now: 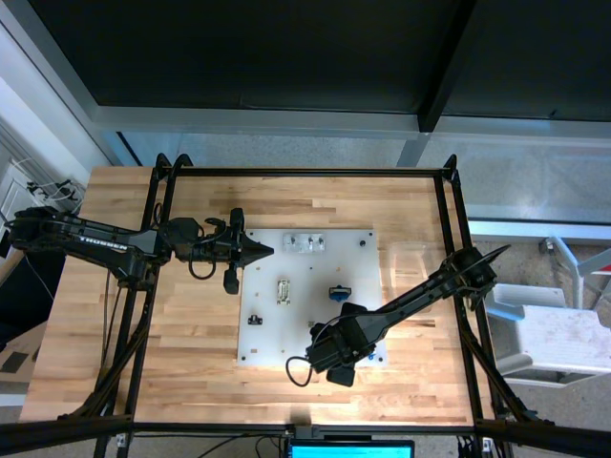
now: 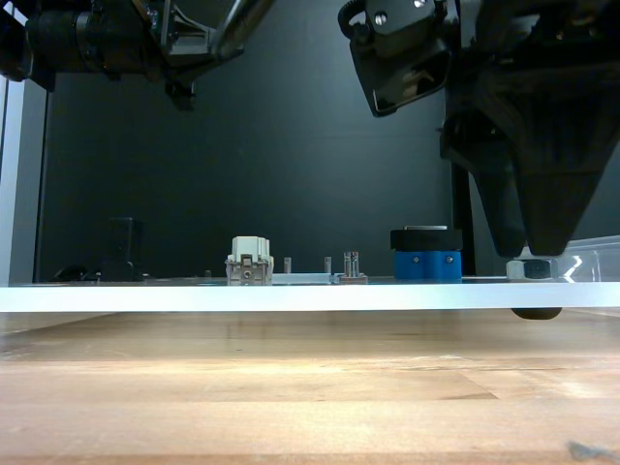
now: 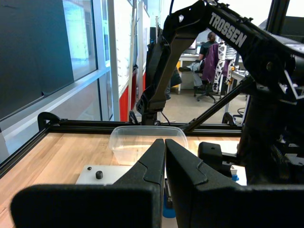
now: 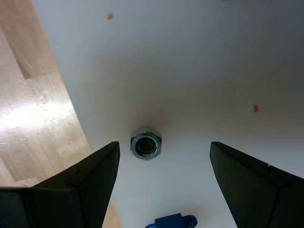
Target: Unfasten the M12 fastener and place in the container
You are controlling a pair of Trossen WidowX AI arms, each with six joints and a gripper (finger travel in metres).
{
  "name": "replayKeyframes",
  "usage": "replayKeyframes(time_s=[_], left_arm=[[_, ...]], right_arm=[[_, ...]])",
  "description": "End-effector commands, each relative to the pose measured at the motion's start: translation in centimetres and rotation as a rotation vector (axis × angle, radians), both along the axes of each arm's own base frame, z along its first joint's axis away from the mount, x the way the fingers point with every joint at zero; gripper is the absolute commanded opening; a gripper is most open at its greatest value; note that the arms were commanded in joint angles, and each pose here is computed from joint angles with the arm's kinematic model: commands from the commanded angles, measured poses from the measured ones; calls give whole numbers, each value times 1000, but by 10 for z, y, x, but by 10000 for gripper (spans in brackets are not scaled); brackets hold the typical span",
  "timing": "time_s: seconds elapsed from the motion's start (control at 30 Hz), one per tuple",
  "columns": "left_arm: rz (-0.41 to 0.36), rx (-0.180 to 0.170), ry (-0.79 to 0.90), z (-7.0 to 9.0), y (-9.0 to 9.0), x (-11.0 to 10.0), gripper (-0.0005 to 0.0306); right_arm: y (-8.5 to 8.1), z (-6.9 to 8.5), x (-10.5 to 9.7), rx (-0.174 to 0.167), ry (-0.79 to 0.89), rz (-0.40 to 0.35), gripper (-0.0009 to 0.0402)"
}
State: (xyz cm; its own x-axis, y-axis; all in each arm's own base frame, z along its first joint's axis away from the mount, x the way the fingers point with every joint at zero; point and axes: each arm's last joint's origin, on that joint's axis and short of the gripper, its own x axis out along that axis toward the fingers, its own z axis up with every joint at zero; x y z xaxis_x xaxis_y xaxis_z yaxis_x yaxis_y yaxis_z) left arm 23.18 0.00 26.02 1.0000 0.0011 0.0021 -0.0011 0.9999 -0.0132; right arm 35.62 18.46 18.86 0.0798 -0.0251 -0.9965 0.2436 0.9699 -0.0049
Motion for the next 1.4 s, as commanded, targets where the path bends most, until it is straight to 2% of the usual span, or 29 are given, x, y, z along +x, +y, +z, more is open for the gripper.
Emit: replayKeyframes(time_s=[0.03, 0.23, 0.4, 1.07, 1.4], left_arm=[[0, 0, 1, 0, 0, 0, 0], [0, 0, 1, 0, 0, 0, 0], [0, 0, 1, 0, 0, 0, 0], [0, 0, 1, 0, 0, 0, 0], [0, 0, 1, 0, 0, 0, 0]], right_arm=[[0, -3, 1, -2, 1, 2, 265], [-1, -9, 0, 1, -3, -1, 264], [-1, -9, 1, 3, -6, 0, 241], [-1, -9, 2, 7, -13, 0, 64], [0, -9, 3, 21, -23, 36, -2]])
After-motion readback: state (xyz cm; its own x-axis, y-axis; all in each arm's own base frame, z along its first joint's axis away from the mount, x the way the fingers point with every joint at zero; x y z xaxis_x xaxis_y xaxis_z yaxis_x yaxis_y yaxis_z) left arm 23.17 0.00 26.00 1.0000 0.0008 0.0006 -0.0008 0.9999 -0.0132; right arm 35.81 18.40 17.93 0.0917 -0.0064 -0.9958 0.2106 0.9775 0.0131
